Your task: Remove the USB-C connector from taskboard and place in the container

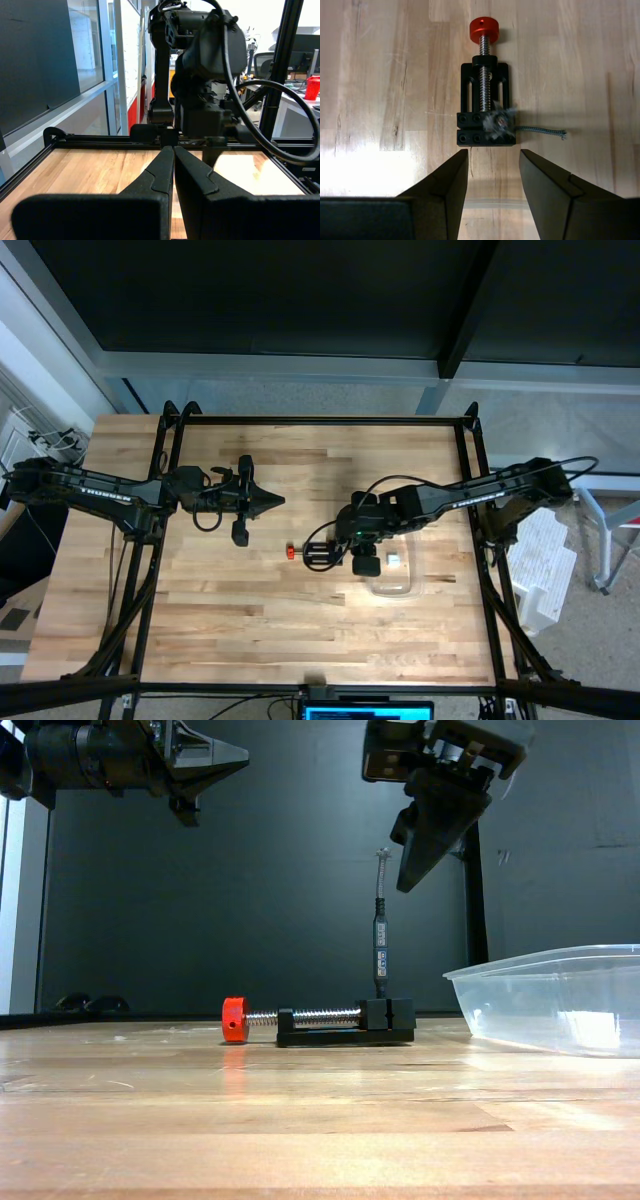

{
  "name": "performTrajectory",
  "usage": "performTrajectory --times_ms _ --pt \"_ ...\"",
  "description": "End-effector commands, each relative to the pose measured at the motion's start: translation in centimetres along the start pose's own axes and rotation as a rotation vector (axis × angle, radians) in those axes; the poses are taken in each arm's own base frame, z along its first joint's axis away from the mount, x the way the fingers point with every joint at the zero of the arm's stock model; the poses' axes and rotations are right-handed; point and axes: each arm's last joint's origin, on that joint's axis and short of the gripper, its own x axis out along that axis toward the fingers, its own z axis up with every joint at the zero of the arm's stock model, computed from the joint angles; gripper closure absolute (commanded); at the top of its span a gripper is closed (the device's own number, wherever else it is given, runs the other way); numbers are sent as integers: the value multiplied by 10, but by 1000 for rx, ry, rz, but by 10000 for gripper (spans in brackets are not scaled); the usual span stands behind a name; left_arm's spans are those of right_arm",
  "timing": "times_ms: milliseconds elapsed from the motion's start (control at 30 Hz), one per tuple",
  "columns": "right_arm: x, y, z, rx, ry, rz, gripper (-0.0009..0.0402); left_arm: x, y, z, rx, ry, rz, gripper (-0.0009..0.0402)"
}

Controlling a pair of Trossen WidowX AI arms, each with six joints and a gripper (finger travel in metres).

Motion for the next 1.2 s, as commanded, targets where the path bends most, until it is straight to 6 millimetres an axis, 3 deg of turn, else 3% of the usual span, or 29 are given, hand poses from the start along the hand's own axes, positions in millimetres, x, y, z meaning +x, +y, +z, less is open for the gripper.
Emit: performTrajectory --times_ms 33,300,1200 --pt "7 2 7 -7 28 -5 241 0 0 0 0 0 0 393" --pt "21 6 19 -18 49 -7 240 0 0 0 0 0 0 393" --pt "39 8 19 -26 77 -36 240 0 0 0 0 0 0 393"
